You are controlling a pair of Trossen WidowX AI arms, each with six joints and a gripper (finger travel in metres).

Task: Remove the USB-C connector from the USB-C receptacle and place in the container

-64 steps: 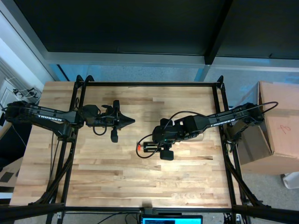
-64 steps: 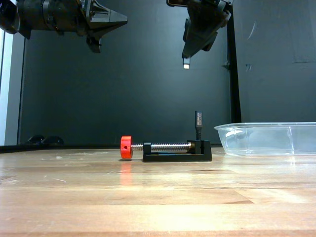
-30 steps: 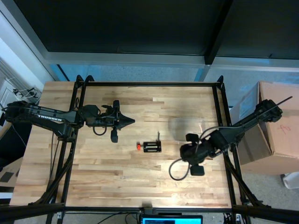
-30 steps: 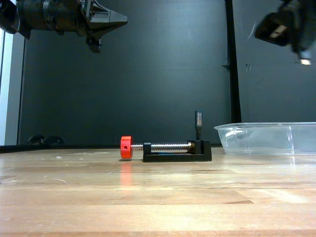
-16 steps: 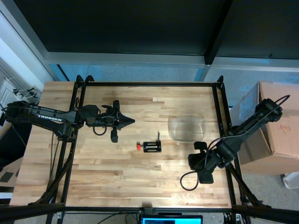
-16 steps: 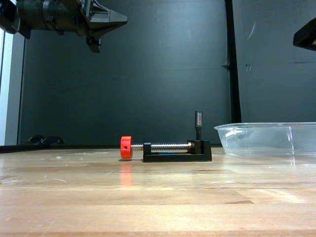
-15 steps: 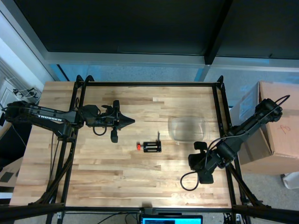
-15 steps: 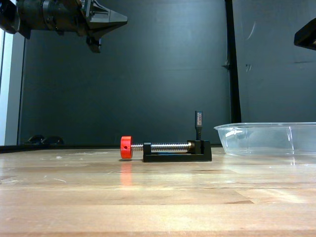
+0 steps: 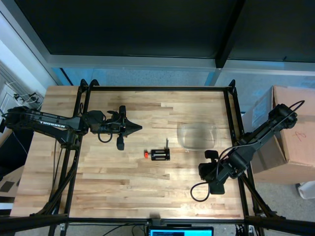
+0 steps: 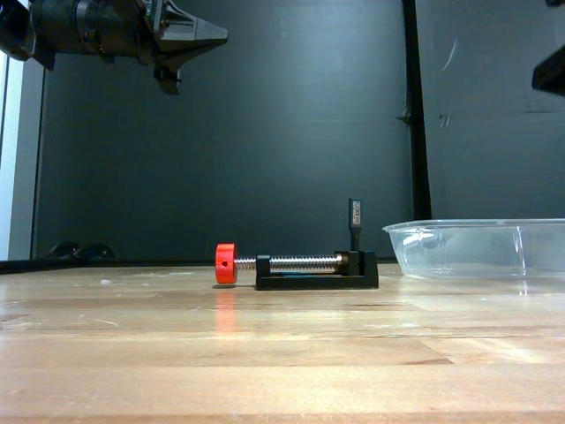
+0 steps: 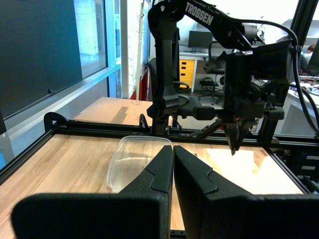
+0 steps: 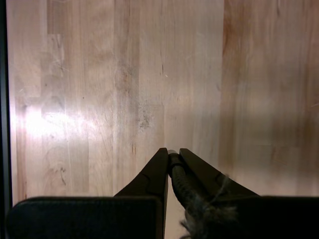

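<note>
My right gripper (image 9: 210, 173) hangs over the table's near right part, on the near side of the clear container (image 9: 197, 135). It is shut on the black USB-C connector (image 12: 172, 160), whose cable (image 9: 197, 191) loops below it. In the left wrist view the connector's tip (image 11: 233, 148) points down from the right gripper. The connector is clear of the USB-C receptacle (image 10: 355, 217), which stands upright in a small black vise (image 9: 160, 155) at the table's middle. My left gripper (image 9: 139, 128) hovers high at the left, shut with nothing in it, its fingers (image 11: 162, 167) pressed together.
The vise has a red knob (image 10: 226, 263) on its left end. The clear container (image 10: 481, 247) sits right of the vise on the wooden table (image 9: 108, 172). A black frame (image 9: 231, 113) runs along the table's edges. A cardboard box (image 9: 290, 132) stands off the right side.
The right gripper carried the connector from above the vise to the right and toward the near edge, then almost stopped in the last half second. The left arm has not moved.
</note>
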